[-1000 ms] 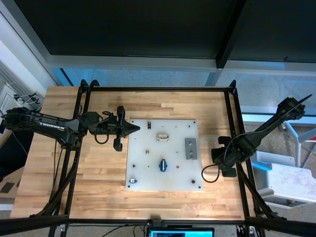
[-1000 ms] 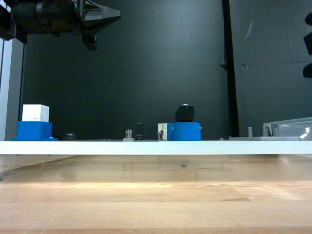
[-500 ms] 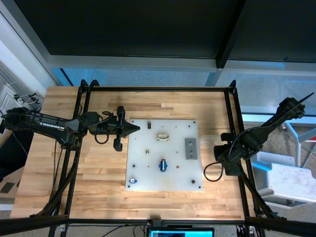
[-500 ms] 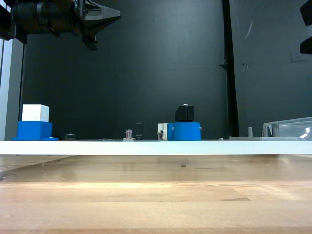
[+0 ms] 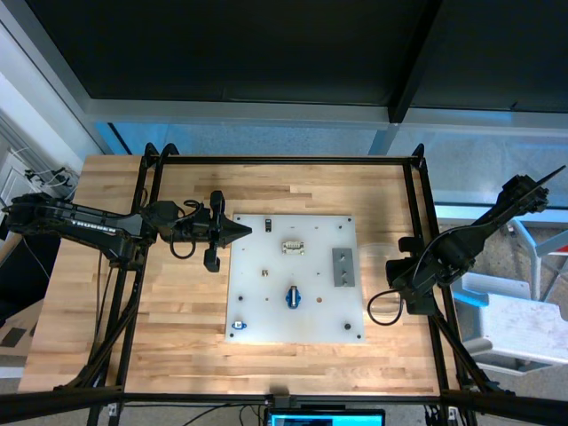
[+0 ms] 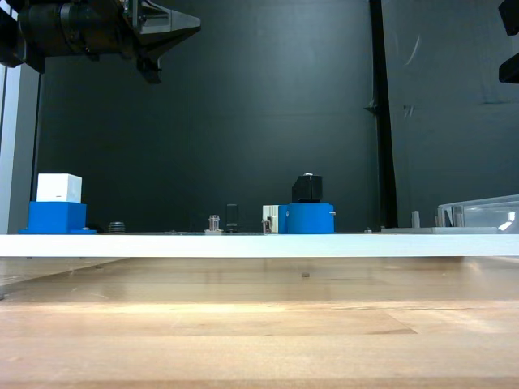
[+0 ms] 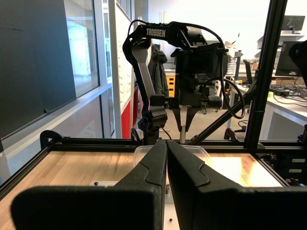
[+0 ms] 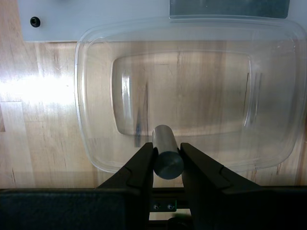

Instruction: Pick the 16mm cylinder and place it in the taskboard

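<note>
right gripper [image 8: 166,150], trossen-lettered arm [image 7: 160,32], holds cylinder [image 8: 168,164] over tray [image 8: 93,86]; left gripper [image 7: 166,143] aloft.

Bright, sharp views, window backlight, glare on table [image 8: 29,91]

The right arm [image 7: 142,62] bears white "TROSSEN" lettering [image 7: 162,32].
</note>
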Robot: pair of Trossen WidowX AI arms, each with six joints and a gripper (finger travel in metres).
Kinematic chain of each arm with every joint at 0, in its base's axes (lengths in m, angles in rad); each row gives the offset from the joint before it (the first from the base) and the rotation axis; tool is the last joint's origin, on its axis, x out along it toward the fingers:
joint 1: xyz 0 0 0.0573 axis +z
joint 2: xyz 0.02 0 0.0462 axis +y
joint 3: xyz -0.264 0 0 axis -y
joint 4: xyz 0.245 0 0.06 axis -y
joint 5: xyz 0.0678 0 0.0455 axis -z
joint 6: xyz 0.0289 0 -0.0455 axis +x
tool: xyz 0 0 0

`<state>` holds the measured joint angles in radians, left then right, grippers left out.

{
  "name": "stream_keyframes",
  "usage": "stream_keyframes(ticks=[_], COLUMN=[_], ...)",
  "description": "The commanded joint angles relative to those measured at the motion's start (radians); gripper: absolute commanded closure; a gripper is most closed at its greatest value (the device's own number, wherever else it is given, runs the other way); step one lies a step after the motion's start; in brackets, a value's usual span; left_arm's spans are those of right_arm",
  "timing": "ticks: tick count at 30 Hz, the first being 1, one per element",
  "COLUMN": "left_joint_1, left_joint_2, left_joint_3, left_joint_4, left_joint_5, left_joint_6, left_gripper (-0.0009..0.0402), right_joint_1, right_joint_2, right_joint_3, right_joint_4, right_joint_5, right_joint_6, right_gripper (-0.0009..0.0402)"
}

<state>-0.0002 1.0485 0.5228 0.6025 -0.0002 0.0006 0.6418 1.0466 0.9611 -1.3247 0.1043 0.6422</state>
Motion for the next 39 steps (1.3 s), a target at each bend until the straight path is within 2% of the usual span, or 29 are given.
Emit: stream_keyframes(ticks=[1,13,19,39], left_joint_1=[0.0,0.0,0.0,0.0], left_joint_2=[0.0,0.0,0.0,0.0], left_joint_3=[0.0,0.0,0.0,0.0], left_joint_4=[0.0,0.0,0.0,0.0], left_joint_5=[0.0,0.0,0.0,0.0], left_joint_6=[0.0,0.0,0.0,0.0], left_gripper=[0.0393,0.0393,0.0393,0.0393], right_joint_1=[0.0,0.0,-0.008,-0.098], right_joint_2=[0.0,0.019,0.072,0.276], right_joint_3=[-0.001,0.005,0.036,0.183], right_joint_4=[0.0,0.006,0.016,0.097], right_joint_5=[0.0,0.0,0.0,0.008], right_joint_6=[0.0,-0.004,-0.021,-0.058], right_gripper=[0.0366,0.0366,0.0366,0.0366])
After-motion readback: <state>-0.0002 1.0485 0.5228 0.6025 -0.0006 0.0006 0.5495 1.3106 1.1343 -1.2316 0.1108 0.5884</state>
